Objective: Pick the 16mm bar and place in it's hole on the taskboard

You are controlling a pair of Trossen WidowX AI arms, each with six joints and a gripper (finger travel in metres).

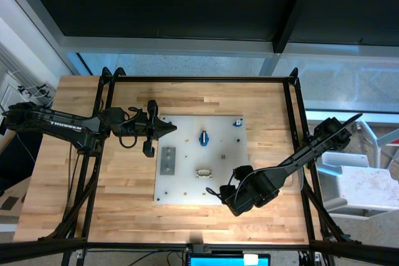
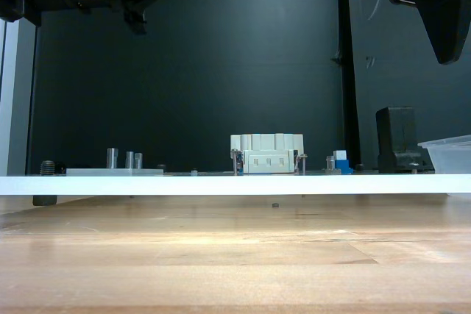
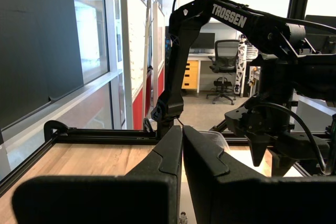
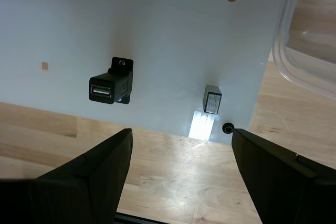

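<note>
- Puts the left gripper point(image 1: 172, 128) high above the far left edge of the board point(image 1: 187, 188), pointing inward, fingers point(image 3: 168, 156) pressed together on nothing. Reads as a parked pose, up out of the working space.
- Puts the right gripper point(image 4: 181, 139) low over the board's near right corner, tilted down at it, fingers spread wide with nothing between. Looks ready to take something, though not over any bar.
- Shows three short metal bars point(image 2: 129, 159) standing upright on a grey block point(image 1: 168, 160) at the board's left side, free of both grippers. Takes the widest, leftmost in the low view, for the 16mm bar point(image 2: 112, 158), but cannot tell for sure, nor how deep it sits.
- Places a white connector point(image 1: 204, 173) between the right gripper and the grey block, so probably calls for a raised path across rather than a level sweep.
- Notes also a blue part point(image 1: 203, 137) mid-board and a black socket point(image 4: 111, 88) on the board in front of the right gripper.
- Sets a clear tub point(image 4: 307, 51) off the board's right edge on the table point(image 1: 124, 216), well apart from the bars.
</note>
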